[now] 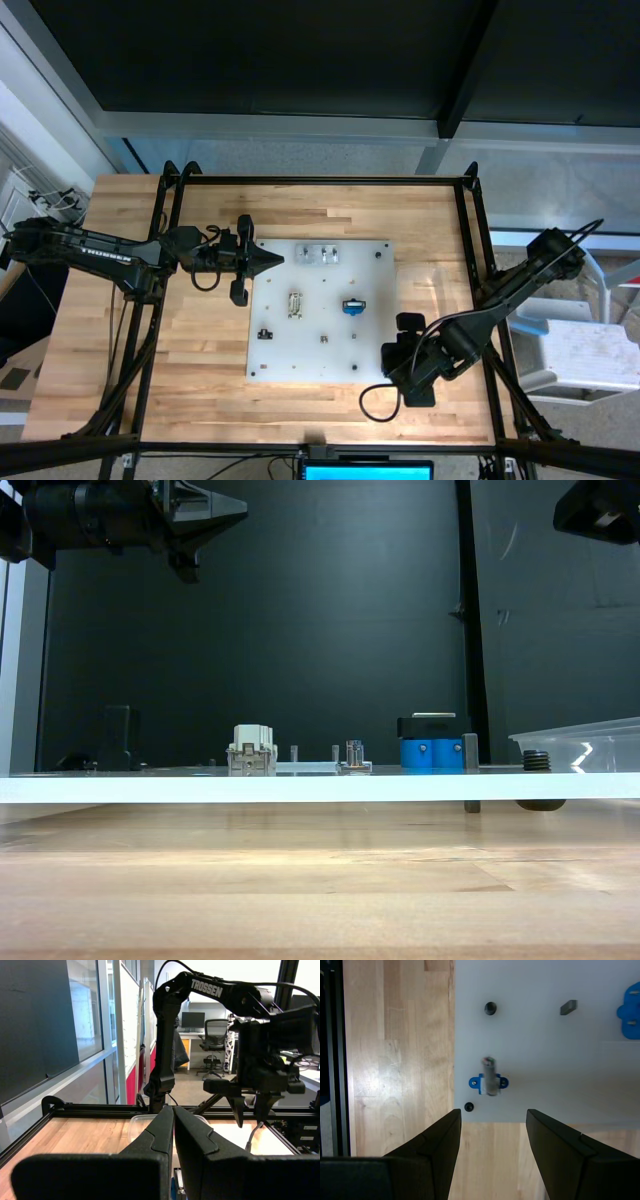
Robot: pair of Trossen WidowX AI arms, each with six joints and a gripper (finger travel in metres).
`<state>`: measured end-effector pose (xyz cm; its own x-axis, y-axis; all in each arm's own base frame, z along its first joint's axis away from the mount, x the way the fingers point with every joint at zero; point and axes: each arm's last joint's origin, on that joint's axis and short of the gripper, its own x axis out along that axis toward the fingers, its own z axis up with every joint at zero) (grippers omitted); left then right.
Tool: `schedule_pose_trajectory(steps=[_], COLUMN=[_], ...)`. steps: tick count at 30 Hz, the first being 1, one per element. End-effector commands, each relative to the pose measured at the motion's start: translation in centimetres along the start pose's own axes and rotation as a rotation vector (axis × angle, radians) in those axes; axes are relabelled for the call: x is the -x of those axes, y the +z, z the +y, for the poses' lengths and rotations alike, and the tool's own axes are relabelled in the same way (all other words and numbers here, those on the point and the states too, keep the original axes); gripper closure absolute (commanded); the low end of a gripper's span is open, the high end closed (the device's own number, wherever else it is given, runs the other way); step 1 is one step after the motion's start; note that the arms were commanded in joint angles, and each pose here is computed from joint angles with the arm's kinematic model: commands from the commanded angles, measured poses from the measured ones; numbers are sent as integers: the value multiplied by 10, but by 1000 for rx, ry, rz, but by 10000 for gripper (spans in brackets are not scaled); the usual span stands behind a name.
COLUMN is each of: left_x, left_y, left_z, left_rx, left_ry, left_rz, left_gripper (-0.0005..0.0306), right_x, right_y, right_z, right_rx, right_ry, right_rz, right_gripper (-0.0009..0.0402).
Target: Remove the rj45 connector and place it in the container
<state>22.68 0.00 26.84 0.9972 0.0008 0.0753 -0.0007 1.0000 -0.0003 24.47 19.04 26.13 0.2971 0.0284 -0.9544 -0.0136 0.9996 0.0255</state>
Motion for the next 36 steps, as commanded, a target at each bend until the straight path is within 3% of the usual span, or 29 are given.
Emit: schedule_pose_trajectory(steps=[1, 13, 26, 36], left_x=[0, 0, 0, 0], left_y=[0, 0, 0, 0], left_z=[0, 0, 0, 0], left_rx=[0, 0, 0, 0], left_ry=[0, 0, 0, 0], left_rz=[-1, -1, -1, -1], left_gripper=[300, 300, 300, 300], right_x=[-6, -28, -44, -56], right_y=[1, 5, 1, -2], right_z=[2, 8, 1, -1], right_rx=[0, 12, 15, 9], right_ry=[-3, -26, -46, -36], right_rz=[4, 33, 36, 20], right_gripper=[212, 212, 212, 212])
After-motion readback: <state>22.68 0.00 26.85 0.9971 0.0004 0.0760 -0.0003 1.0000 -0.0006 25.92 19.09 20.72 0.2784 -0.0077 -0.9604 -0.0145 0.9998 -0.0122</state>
